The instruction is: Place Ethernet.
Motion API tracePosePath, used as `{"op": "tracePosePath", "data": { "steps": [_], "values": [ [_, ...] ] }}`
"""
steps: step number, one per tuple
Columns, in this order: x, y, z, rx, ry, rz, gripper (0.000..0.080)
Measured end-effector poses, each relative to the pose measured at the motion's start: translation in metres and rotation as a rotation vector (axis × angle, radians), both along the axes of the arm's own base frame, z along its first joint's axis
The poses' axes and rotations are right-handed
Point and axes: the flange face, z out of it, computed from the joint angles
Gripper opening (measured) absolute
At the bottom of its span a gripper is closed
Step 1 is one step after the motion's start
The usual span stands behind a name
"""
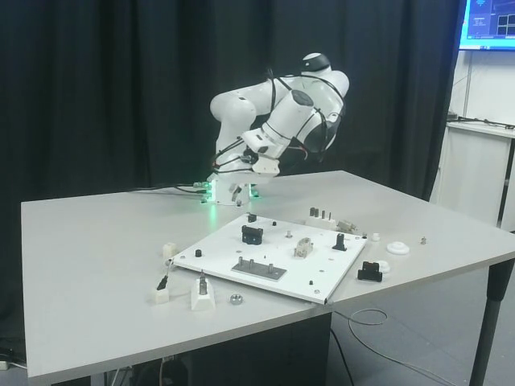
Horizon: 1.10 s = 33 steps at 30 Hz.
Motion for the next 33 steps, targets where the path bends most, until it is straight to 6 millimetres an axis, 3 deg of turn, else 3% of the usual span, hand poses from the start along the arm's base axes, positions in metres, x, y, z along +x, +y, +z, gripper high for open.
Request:
{"op": "tracePosePath", "data": {
  "steps": [20,33],
  "values": [
    [0.013,-0.081,0.017,0.010,-0.040,0.164,0.0095],
    [0.021,-0.132,0.013,0.083,-0.075,0.254,0.0094]
  ]
}}
